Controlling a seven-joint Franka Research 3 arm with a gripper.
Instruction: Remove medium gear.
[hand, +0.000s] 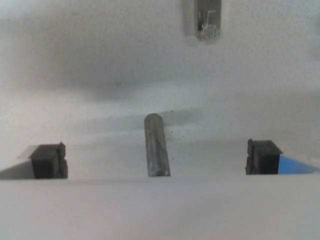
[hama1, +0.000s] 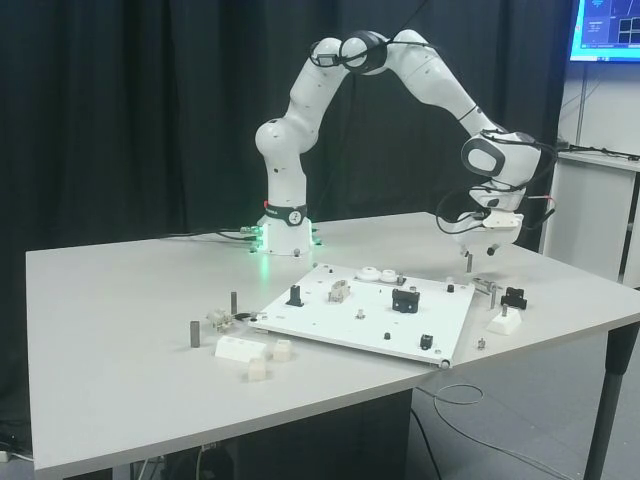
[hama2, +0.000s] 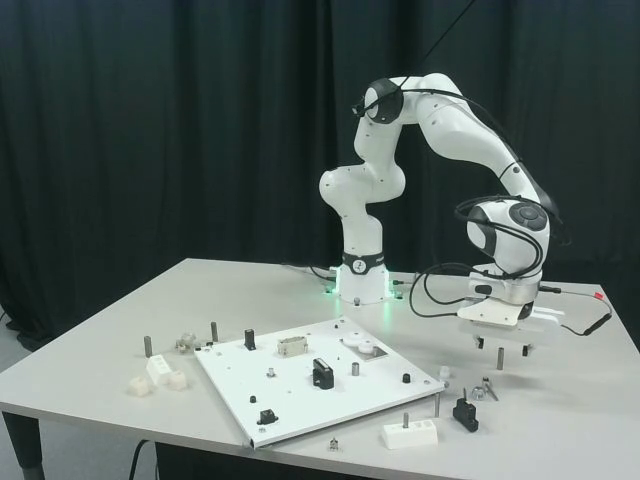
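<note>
Wrist view: your jaws (hand: 155, 159) are spread wide, gripping nothing. A grey metal pin (hand: 156, 145) stands on the counter (hand: 75, 75) between the fingertips (hand: 48, 161), touching neither.

First room view: your white arm (hama1: 420, 70) reaches past the white board (hama1: 340, 325), hanging the jaws (hama1: 480, 255) over bare counter off the board's far corner. On that board, two white gears (hama1: 378, 274) sit side by side near its far edge; you cannot tell which is the medium one.

Second room view: the jaws (hama2: 500, 347) hover above the pin (hama2: 500, 359), well apart from the gears (hama2: 361, 347).
</note>
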